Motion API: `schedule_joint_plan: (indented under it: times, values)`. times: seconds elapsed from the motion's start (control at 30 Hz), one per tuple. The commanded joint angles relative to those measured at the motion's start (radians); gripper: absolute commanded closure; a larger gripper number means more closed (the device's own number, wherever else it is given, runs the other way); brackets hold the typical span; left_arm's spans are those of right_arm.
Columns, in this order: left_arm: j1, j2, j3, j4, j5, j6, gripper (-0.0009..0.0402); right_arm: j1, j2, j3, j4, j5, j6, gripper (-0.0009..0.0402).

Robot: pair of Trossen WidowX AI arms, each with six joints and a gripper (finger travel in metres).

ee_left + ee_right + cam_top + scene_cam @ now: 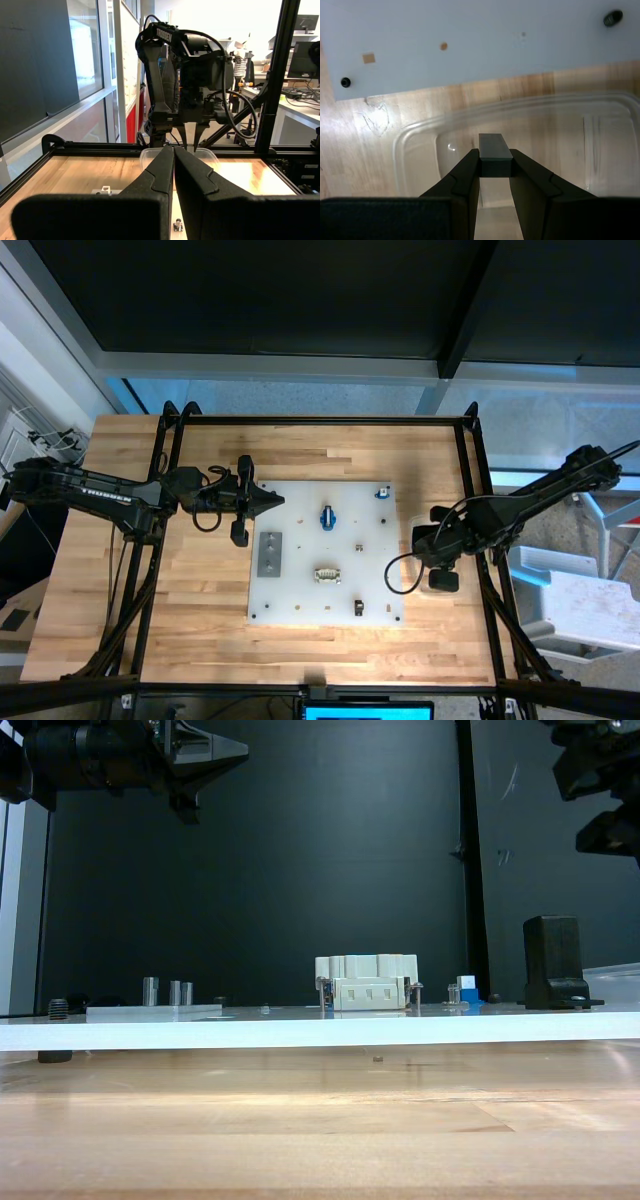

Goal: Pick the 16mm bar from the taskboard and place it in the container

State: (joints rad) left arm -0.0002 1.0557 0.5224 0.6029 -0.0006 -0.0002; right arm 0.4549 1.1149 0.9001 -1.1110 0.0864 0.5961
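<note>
High: left gripper (270,500) over taskboard (300,590) far-left edge; right gripper (440,562) just off board's right side.
Left wrist: left fingers pressed together.
Right wrist: right fingers clamped on 16mm bar (495,147), above container (420,135).

Black left claw (272,502) above the white taskboard (300,540). Black right claw (495,157) pinches a dark grey bar (495,146) over the clear container (570,135). The desk (200,620) is pale striped wood.

Wood table (300,645) w/ black frame (320,421), dark panel (330,860) behind it — big windows (85,60) along one side, bright daylight, office desks (300,107) & monitor (306,22) further back, person (241,64) standing there.
</note>
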Motion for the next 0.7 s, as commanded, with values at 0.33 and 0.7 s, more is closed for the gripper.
schedule_joint_plan:
  times: [0.33, 0.7]
  values:
    - [0.000, 0.000, 0.000, 0.000, 0.000, 0.000, 0.0393, -0.004, -0.105, -0.080, -0.065, -0.002, 0.090, 0.0361]
    - [0.000, 0.000, 0.000, 0.000, 0.000, 0.000, 0.0393, -0.004, -0.118, -0.093, -0.099, -0.001, 0.115, 0.0361]
